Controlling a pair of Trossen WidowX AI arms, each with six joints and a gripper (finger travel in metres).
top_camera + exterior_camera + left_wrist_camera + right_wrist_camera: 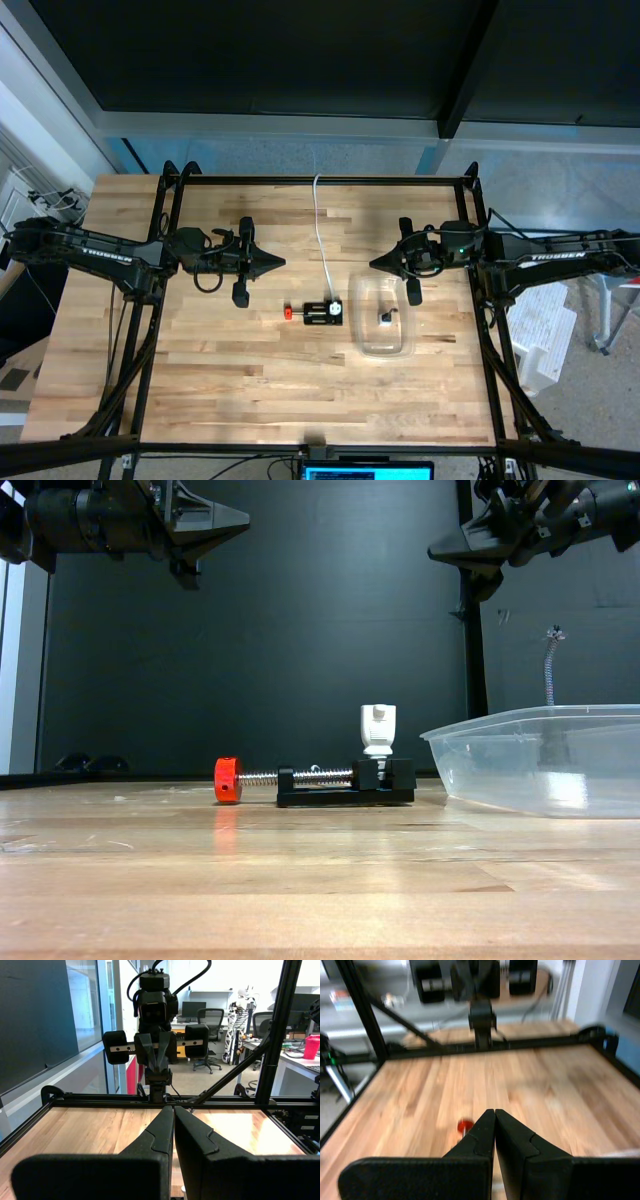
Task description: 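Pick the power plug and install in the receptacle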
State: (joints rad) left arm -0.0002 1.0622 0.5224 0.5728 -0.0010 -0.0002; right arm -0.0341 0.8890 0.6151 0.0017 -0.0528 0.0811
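- You are looking at 0 of 2 steps done: the power plug [385, 318] is lying in the clear tray [356, 335], neither picked up nor installed.
- The receptacle [378, 728] is standing upright in the vise [345, 783], its long axis vertical, with the red knob [227, 780] pointing toward the left arm.
- The plug's own heading is too small to tell.
- The left gripper [280, 263] and right gripper [375, 264] are hovering high over the table, both clenched on nothing.

Arms: two. Grippers: two. The left gripper [279, 263] hangs over the table's [200, 370] left half and the right gripper [375, 264] over its right half, each with two fingers pressed together. Table: one. Vise [318, 312]: one, with one red knob [288, 313]. Receptacle [335, 308]: one. White cable [322, 230]: one. Clear tray [362, 342]: one, holding one plug [386, 318].
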